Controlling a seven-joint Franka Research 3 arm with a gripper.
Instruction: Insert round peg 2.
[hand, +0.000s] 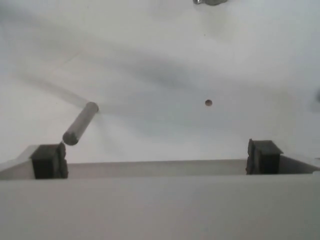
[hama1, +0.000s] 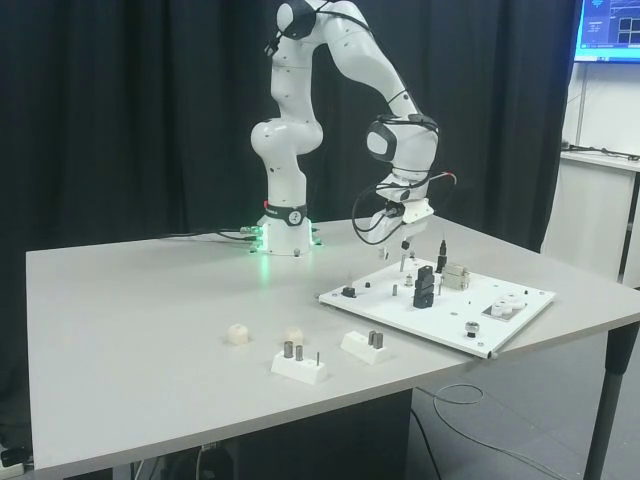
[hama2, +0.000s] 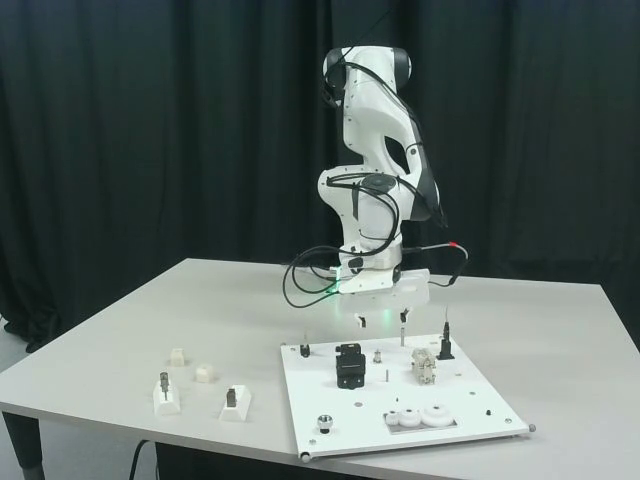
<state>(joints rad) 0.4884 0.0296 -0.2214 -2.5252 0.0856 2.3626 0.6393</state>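
Observation:
In the wrist view a grey round peg (hand: 80, 123) stands up from the white board (hand: 165, 65), close to one black fingertip (hand: 48, 161). A small hole (hand: 208, 103) shows in the board farther off. My gripper (hand: 155, 159) is open wide and holds nothing. In the room views the gripper (hama1: 397, 243) (hama2: 381, 320) hangs a little above the back edge of the white board (hama1: 520, 325) (hama2: 470, 420). A short peg (hama2: 377, 354) stands on the board just below it.
On the board are a black clamp block (hama1: 425, 287) (hama2: 350, 366), white gears (hama1: 505, 307) (hama2: 420, 418) and a thin black upright pin (hama2: 445, 340). Two white holders with pegs (hama1: 299, 362) (hama1: 365, 345) and two small white blocks (hama1: 237, 334) stand on the grey table.

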